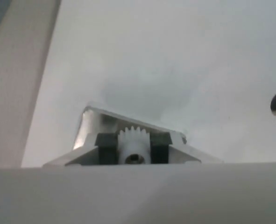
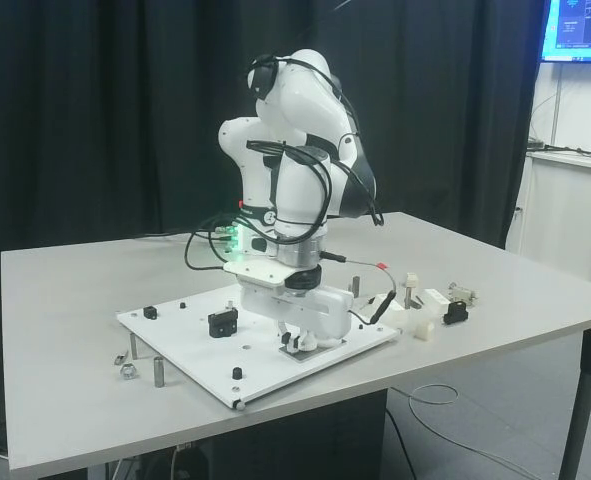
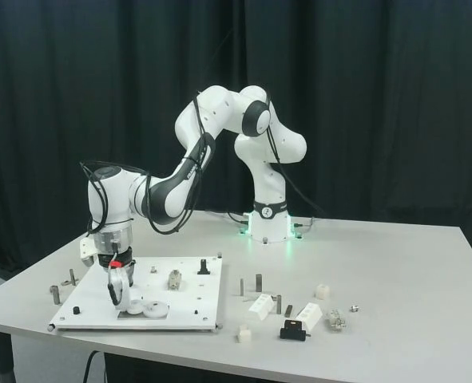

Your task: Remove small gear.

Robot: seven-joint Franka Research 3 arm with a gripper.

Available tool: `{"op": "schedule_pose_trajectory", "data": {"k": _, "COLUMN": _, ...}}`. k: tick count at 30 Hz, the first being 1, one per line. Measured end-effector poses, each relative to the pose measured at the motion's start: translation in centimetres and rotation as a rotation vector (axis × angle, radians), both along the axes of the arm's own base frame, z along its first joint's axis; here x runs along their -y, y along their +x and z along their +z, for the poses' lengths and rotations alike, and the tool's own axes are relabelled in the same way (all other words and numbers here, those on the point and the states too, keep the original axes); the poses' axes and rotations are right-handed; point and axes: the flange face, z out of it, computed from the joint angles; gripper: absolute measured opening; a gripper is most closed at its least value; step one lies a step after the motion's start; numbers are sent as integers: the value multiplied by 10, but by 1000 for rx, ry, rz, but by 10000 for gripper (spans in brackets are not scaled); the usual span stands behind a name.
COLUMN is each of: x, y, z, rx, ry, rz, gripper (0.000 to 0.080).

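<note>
The claw (image 1: 135, 148) was clamped on the small gear (image 1: 133, 140), low over the white board (image 2: 175, 340). The grasp looked made. Next called for a straight lift upward.

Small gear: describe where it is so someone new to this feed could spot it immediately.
Find the white board on the grey table, then the end effector lowered over the board's near edge. In the wrist view, the small gear sits between the two black fingers. It is white and toothed, unlike the larger flat white gear lying beside it on the board.
</note>
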Motion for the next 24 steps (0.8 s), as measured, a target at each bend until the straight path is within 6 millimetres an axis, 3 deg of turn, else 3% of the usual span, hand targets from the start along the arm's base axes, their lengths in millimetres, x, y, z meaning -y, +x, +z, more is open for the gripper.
{"op": "schedule_pose_trajectory", "data": {"k": 8, "x": 0, "y": 0, "z": 0, "rx": -1, "ry": 1, "rz": 42, "gripper": 138}}
{"op": "schedule_pose_trajectory", "data": {"k": 15, "x": 0, "y": 0, "z": 0, "rx": 4, "ry": -4, "rz": -91, "gripper": 138}}
{"op": "schedule_pose_trajectory", "data": {"k": 24, "x": 1, "y": 0, "z": 0, "rx": 3, "ry": -4, "rz": -93, "gripper": 138}}
